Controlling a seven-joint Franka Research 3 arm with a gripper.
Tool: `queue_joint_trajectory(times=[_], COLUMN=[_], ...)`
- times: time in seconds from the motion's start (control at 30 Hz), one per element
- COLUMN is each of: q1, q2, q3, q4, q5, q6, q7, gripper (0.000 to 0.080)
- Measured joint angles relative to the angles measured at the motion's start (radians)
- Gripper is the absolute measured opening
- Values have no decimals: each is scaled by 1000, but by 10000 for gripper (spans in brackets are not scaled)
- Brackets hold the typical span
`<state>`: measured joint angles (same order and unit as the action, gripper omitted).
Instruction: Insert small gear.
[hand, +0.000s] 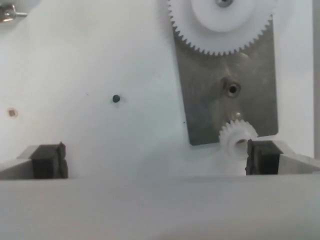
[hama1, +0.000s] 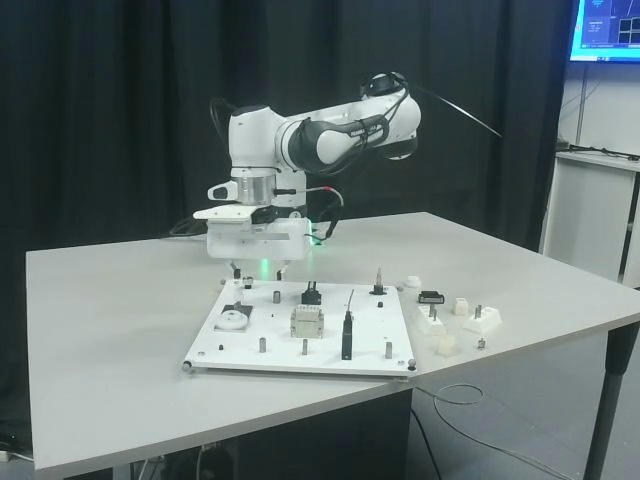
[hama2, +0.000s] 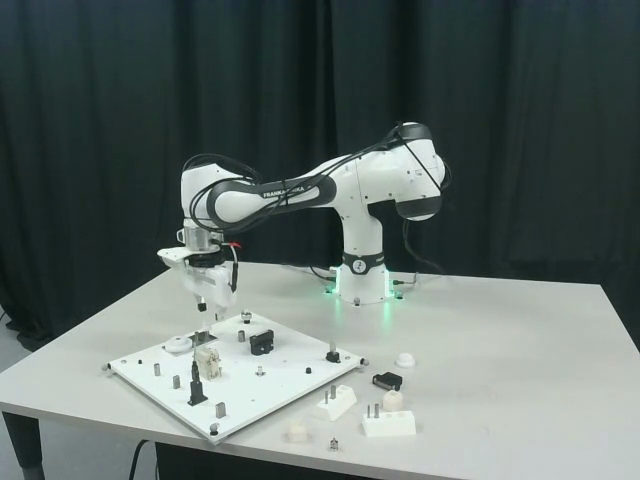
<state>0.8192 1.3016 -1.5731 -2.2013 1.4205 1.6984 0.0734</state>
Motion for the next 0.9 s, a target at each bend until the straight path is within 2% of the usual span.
queue_joint_trajectory(times=[0.9], q1=[-17], q2=[2], q3=[47], q4=[12], q5=[2], q6=[23], q7=[19], gripper=[800])
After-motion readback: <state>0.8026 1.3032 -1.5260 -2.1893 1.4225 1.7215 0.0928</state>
